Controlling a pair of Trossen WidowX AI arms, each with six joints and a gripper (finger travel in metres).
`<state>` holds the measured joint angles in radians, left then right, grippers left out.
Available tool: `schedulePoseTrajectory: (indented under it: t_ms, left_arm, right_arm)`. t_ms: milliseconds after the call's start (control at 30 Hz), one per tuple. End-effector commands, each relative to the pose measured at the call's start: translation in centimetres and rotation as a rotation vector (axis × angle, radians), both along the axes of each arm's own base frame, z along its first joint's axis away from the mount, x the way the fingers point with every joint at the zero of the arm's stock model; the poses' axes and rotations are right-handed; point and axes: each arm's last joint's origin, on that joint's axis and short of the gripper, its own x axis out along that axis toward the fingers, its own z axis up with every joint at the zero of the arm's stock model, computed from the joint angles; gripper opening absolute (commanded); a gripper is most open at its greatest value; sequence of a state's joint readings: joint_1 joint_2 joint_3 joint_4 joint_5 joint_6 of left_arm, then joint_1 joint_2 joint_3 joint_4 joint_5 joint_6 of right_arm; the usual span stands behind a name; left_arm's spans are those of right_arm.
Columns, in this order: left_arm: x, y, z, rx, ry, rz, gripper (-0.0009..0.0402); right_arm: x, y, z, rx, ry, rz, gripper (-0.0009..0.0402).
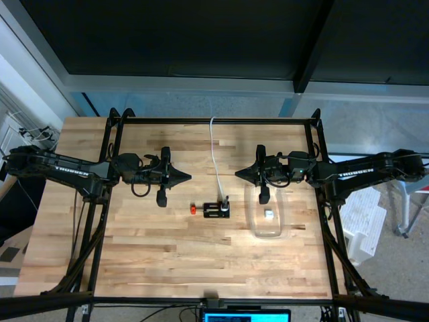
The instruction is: Remove the power plug from the receptacle and place in the container
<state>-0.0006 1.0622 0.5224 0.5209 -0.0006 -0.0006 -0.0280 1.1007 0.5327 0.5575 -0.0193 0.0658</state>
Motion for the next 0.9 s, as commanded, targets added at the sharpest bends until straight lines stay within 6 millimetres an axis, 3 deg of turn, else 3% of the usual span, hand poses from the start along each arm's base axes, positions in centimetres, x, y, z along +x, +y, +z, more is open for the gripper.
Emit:
schedulePoseTrajectory:
  t_ms: [33,567,900]
  left_arm:
    - [0.00,0.02,0.02,0.000,-0.001,0.001,0.0000]
    - [0.00,0.01,0.02,0.000,-0.001,0.000,0.0000]
    - [0.00,0.01,0.02,0.000,-0.001,0.000,0.0000]
  right_arm:
    - [0.01,-0.01,0.02,0.000,-0.001,-0.001,0.0000]
    - [0.05,0.03,-0.02,0.001,0.015,0.006,0.0000]
    - [0.37,0.79,0.67,-0.027,0.412,0.047,0.0000]
